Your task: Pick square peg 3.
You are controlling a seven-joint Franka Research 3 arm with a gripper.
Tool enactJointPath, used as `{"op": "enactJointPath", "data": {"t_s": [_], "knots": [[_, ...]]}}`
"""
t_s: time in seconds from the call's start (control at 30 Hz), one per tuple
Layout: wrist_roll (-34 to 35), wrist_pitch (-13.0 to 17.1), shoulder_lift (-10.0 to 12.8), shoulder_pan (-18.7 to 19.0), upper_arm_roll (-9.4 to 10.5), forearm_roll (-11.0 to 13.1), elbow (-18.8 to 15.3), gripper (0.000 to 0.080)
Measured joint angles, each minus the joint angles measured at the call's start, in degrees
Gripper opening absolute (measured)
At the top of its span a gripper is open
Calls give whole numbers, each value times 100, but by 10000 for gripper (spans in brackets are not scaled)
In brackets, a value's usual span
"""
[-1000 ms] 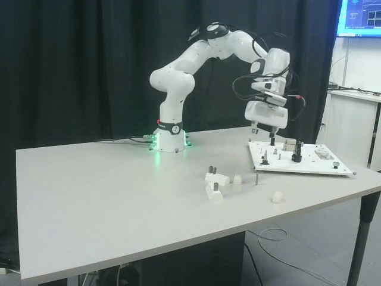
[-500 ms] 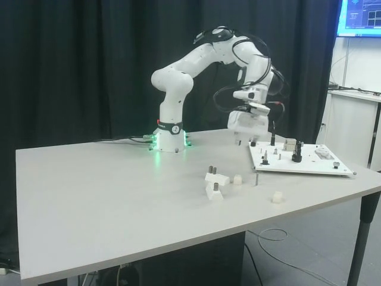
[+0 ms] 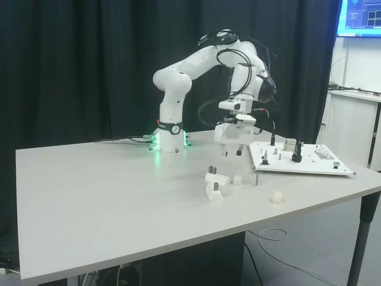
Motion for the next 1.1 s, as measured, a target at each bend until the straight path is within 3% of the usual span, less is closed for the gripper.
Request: {"op": "enactJointPath", "data": {"t_s": [0.47, 0.73, 1.1], "knots": [[-895, -256, 201, -674, 366, 554, -8, 800], [-1269, -612, 519, -844, 407, 882, 1, 800], [-1611, -905, 809, -940, 568, 1076, 2, 800]]}}
